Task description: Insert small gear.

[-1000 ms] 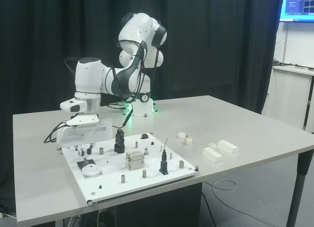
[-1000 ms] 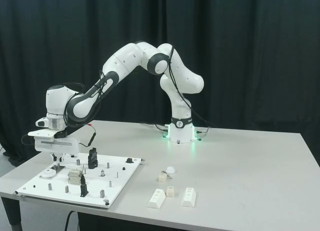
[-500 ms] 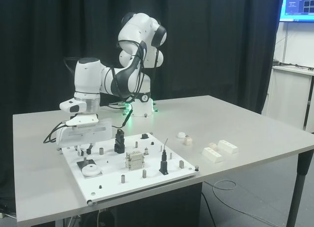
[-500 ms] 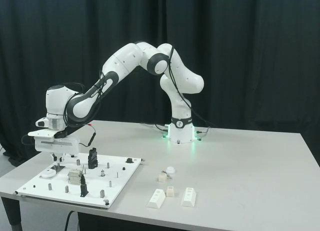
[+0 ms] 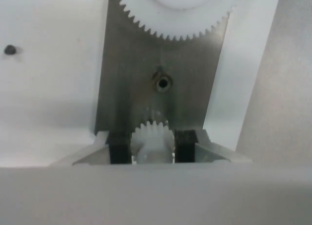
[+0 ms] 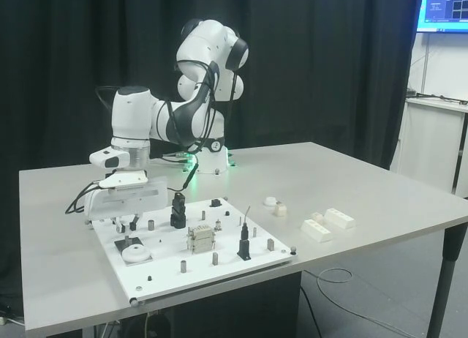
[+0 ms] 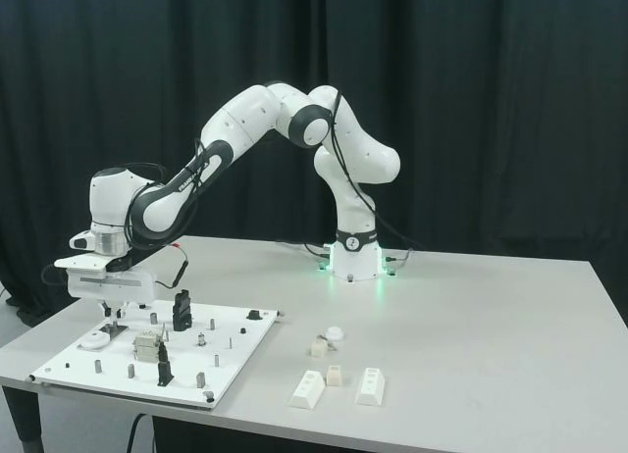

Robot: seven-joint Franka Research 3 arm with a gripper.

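Two black fingers (image 5: 118, 147) of the gripper (image 5: 151, 147) pinch the small gear (image 5: 152, 140) over a grey plate (image 5: 122, 88), near its peg hole (image 5: 162, 82). Risks: off-centre descent jams the gear; its teeth may clash with the large gear (image 5: 180, 10).

Grey table (image 6: 380, 184) carrying a white assembly board (image 6: 219, 272) near its front edge. On the board: a black upright block (image 6: 178, 210), a grey connector block (image 6: 199, 238), a black stand with a thin pin (image 6: 244, 244), several short grey pegs (image 6: 216, 258), and a large white gear (image 6: 136, 253) on a grey plate (image 5: 146, 84). Beside the board, on the bare table: a white round cap (image 6: 270, 202) touching a small pale block (image 6: 281, 210), and two white rectangular blocks (image 6: 328, 224) lying close together. Black curtain (image 7: 510, 110) behind.
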